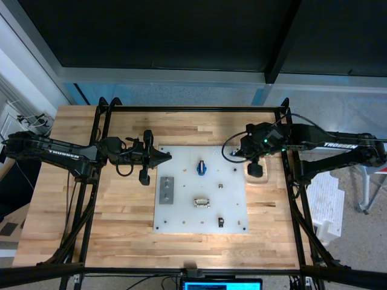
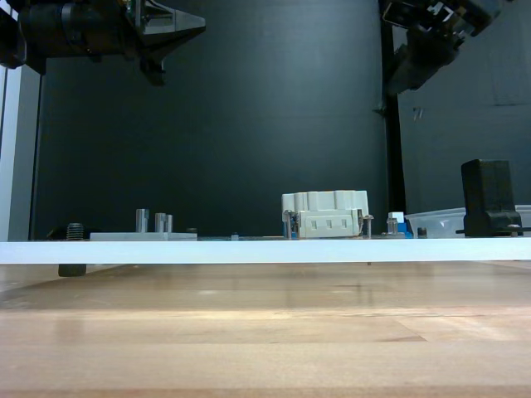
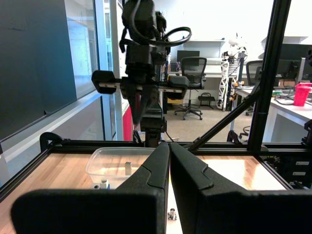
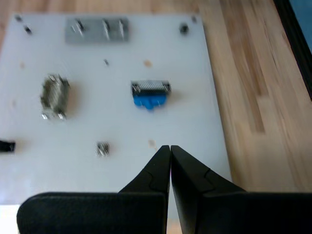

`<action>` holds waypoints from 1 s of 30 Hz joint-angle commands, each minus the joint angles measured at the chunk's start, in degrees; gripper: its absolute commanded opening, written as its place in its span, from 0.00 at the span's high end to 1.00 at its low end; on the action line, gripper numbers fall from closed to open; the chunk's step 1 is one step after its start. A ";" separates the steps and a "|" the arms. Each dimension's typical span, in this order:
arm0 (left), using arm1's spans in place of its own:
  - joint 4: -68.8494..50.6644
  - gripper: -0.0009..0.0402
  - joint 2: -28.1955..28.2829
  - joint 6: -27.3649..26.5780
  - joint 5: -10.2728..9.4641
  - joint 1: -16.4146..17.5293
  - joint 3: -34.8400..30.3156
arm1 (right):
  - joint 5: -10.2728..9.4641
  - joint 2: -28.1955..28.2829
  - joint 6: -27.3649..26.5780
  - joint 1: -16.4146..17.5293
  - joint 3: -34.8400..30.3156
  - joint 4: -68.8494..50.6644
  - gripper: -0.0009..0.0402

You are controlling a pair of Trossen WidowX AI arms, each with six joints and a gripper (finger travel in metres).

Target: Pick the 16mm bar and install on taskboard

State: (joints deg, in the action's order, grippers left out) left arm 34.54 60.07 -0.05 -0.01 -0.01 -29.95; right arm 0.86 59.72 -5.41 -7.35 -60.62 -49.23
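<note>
**Bar not yet picked**

Above the pale wooden table [image 1: 127, 211] and white square taskboard [image 1: 181, 220], the left tool [image 3: 169, 146] and right tool [image 4: 170, 148] are hovering, pinched closed, empty. The tiny grey 16mm bar [image 3: 127, 167] is sitting in a clear plastic tray [image 3: 105, 163] beside the board; picking and installing remain.

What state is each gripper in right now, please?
Left gripper: closed, empty, above the taskboard at its left edge.
Right gripper: closed, empty, above its right edge.
</note>
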 commanded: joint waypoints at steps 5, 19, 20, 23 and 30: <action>0.00 0.98 0.02 0.00 0.00 0.02 0.00 | 0.02 0.15 -3.67 -5.38 -4.04 -12.22 0.98; 0.00 0.98 0.02 0.00 0.00 0.00 0.00 | 0.17 3.93 -7.67 -8.11 -4.31 -24.70 0.98; 0.00 0.98 0.02 0.00 0.00 0.02 0.00 | 0.20 4.42 -7.91 -8.33 -4.31 -24.98 0.98; 0.00 0.98 0.02 0.00 0.00 0.02 0.00 | 0.20 5.79 -9.05 -9.55 -4.31 -26.16 0.98; 0.00 0.98 0.02 0.00 0.00 0.02 0.00 | 0.02 7.69 -10.56 -11.89 -4.11 -27.06 0.98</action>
State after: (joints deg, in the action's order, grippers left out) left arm 34.54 60.07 -0.05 -0.03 -0.01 -29.93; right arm 1.08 67.31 -15.90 -19.11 -64.93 -76.36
